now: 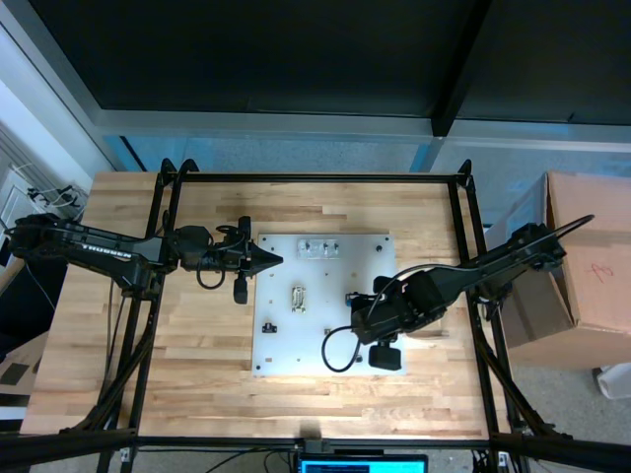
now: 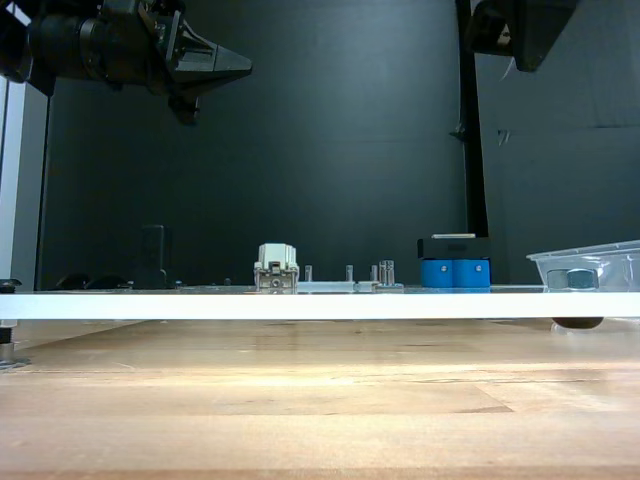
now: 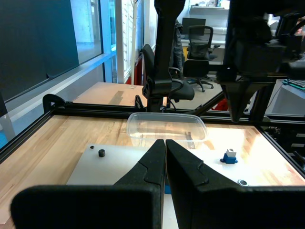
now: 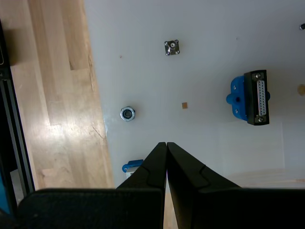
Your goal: Unfasten the M12 nut and place it in the container
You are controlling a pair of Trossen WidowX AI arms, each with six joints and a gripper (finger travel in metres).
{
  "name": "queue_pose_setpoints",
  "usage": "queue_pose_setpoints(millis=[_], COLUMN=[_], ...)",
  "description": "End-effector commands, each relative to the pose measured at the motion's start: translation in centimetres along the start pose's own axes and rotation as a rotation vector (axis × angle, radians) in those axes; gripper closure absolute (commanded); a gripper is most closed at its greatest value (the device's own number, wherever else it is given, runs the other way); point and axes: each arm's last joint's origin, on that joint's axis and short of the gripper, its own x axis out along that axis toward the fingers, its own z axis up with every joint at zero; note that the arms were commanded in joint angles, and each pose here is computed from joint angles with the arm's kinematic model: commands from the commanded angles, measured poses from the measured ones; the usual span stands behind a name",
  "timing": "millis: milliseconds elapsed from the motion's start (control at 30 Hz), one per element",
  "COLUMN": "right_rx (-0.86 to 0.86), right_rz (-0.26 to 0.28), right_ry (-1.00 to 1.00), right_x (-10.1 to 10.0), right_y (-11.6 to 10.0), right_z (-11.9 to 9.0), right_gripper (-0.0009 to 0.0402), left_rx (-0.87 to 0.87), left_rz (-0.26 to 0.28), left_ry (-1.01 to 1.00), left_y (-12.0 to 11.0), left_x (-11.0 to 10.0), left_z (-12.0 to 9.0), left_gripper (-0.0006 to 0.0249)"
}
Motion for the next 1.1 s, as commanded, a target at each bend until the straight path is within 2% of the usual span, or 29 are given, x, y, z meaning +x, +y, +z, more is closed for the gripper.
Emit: queue_pose_setpoints(millis=[33, 333, 433, 667, 767, 900, 1100], right_rx=[-0.002, 0.077, 0.155, 0.41, 0.498, 0.57, 0.711], right_rz=[0.017, 0.022, 0.031, -0.013, -0.012, 0.002, -0.03], right_ry=[0.021, 0.056, 0.087, 0.122, 0.119, 0.138, 0.16], right_x=[0.1, 0.9, 1.4, 3.7, 4.5, 5.7, 7.2], right_y=[0.5, 0.8, 1.0, 1.6, 1.9, 2.3, 2.7], right_z=[0.5, 0.9, 1.0, 1.5, 1.8, 2.2, 2.3], right_gripper=[0.0393, 0.0394, 0.0394, 0.0393, 0.0388, 0.0359, 0.0283], left_rx=[0.0, 0.0, 0.0, 0.0, 0.0, 0.0, 0.0], left_rz=[0.0, 0.0, 0.0, 0.0, 0.0, 0.0, 0.0], left_ry=[0.0, 0.0, -0.001, 0.0, 0.0, 0.0, 0.0], left_y=[0.0, 0.0, 0.0, 0.0, 0.0, 0.0, 0.0], left_x=[0.0, 0.0, 0.0, 0.0, 0.0, 0.0, 0.0], left_z=[0.0, 0.0, 0.0, 0.0, 0.0, 0.0, 0.0], left_gripper=[0.0243, 0.0243, 0.0243, 0.0243, 0.0243, 0.0243, 0.0243])
